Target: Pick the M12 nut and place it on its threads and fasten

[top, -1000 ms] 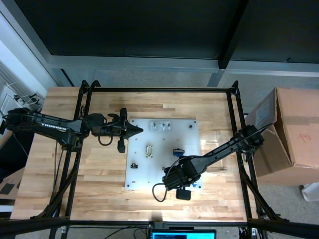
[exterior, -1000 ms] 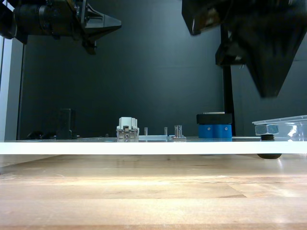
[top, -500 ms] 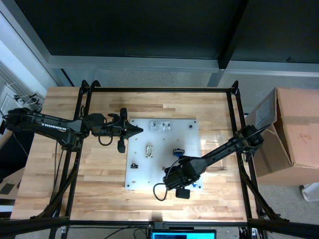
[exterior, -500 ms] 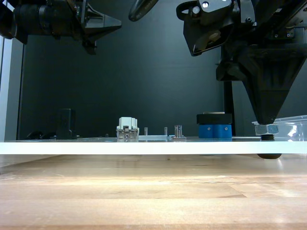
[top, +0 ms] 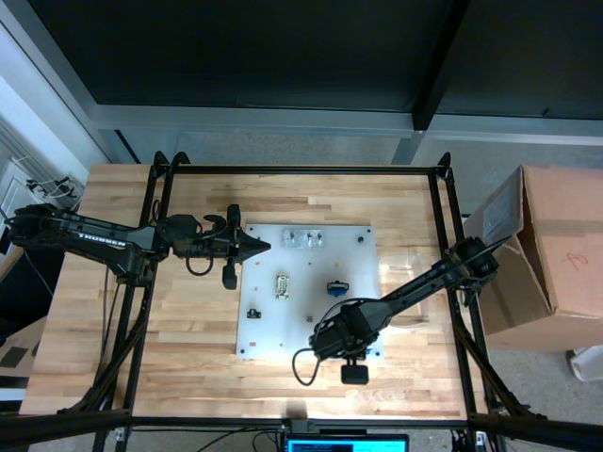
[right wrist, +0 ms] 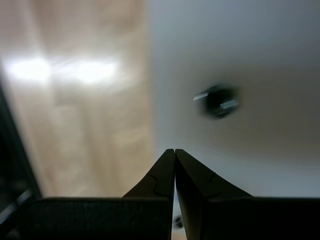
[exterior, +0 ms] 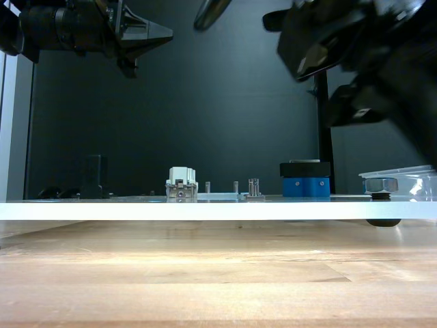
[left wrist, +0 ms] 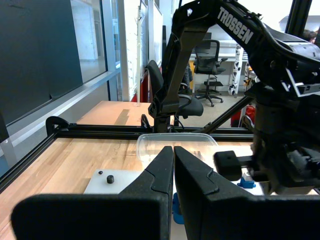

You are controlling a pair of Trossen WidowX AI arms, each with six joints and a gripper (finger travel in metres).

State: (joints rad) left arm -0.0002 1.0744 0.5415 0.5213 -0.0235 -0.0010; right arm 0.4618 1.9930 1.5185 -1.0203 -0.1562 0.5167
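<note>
When checking the right wrist view first, can see the right end effector (right wrist: 175,151) clenched tight with nothing in it. Also shows the nut (right wrist: 220,100), blurry, sitting on the white board (right wrist: 260,50) a bit ahead of the tips and not touching them. Got bare tabletop (right wrist: 75,125) running alongside the board's edge.

Over on the left wrist view, same deal: left end effector (left wrist: 173,149) clenched on nothing, hanging above the board. Can spot the clear tray (left wrist: 192,140) past the tips, a little black post (left wrist: 110,178) on the board, and the right arm (left wrist: 280,100) across the way.

From the high view, can place the left end effector just over the board's far left edge, pointing inward. Puts the right end effector over the board's near right edge, with the arm reaching in diagonally. Can't make out the nut from up here, since it's hidden under the arm.

Down at the low view, finds the nut on its stud (exterior: 380,196), sitting on top with a few ribs showing underneath. Looks to be in front of the tray rather than inside. Shows the right end effector as a blur above the nut and clear of it, and the left one high up at the left. Also got a blue block (exterior: 305,186) and a white connector (exterior: 181,188) on the board.
</note>
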